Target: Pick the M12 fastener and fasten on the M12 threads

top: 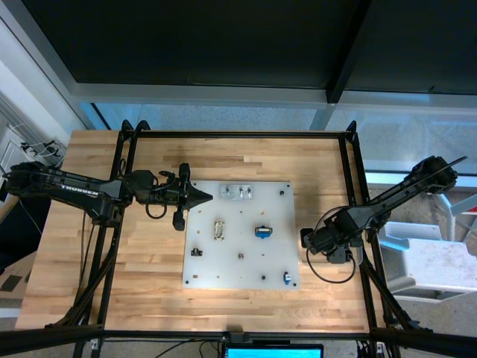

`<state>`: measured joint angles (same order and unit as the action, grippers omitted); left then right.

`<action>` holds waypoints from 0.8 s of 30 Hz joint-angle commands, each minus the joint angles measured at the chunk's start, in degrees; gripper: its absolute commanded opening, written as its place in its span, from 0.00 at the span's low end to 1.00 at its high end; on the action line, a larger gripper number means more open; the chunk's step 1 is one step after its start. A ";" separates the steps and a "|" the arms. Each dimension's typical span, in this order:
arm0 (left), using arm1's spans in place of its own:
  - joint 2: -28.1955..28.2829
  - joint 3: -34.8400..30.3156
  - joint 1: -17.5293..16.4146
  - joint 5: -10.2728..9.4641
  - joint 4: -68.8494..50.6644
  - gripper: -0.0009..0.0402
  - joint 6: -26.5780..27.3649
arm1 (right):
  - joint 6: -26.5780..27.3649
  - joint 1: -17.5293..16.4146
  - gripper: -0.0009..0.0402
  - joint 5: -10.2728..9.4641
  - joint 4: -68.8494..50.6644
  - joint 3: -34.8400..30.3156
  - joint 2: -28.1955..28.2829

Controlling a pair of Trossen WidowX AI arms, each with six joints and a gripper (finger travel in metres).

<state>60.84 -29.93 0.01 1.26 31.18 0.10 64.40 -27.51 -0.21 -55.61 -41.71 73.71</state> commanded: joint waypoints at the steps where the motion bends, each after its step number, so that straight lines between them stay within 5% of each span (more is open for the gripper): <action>1: 0.02 -0.02 0.00 0.00 0.00 0.02 0.00 | -1.27 -0.26 0.56 -0.02 2.10 1.25 -0.02; 5: 0.02 -0.02 -0.02 0.00 0.00 0.02 0.00 | -3.19 -0.81 0.56 -1.53 4.00 2.56 -0.02; 24: 0.02 -0.02 -0.02 0.00 0.00 0.02 0.00 | -3.91 -1.92 0.56 -1.36 8.02 6.56 -0.02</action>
<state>60.84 -29.95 0.01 1.26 31.18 0.12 60.51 -29.41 -1.58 -47.59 -35.35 73.67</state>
